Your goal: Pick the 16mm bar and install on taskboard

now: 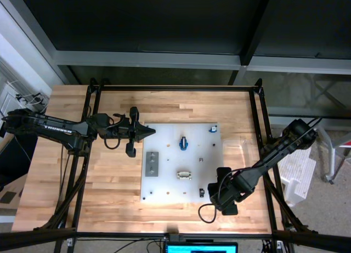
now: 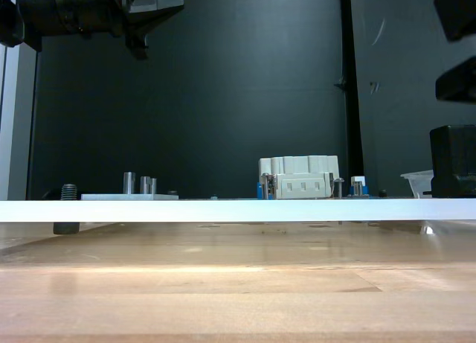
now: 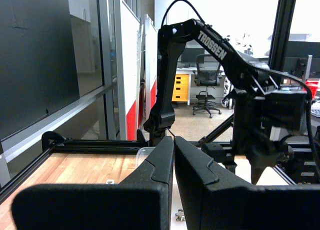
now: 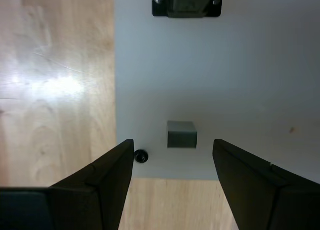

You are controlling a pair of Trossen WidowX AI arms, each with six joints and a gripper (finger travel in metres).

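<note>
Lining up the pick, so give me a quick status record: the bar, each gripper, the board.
16mm bar: grey block, free on the taskboard near its corner, not held; seated or not, cannot tell.
right gripper: open, pointing down over the bar, fingers either side of it, not touching.
left gripper: shut, empty, raised by the board's far left corner.

table (image 1: 109, 181): pale wood planks, smooth, I'm getting a soft sheen
taskboard (image 1: 164, 181): white, smooth, matt
left gripper (image 1: 149, 131), right gripper (image 4: 172, 142): matt black, plastic I'd say
pegs (image 2: 129, 183): shiny bare metal
connector (image 2: 297, 177): beige plastic
</note>
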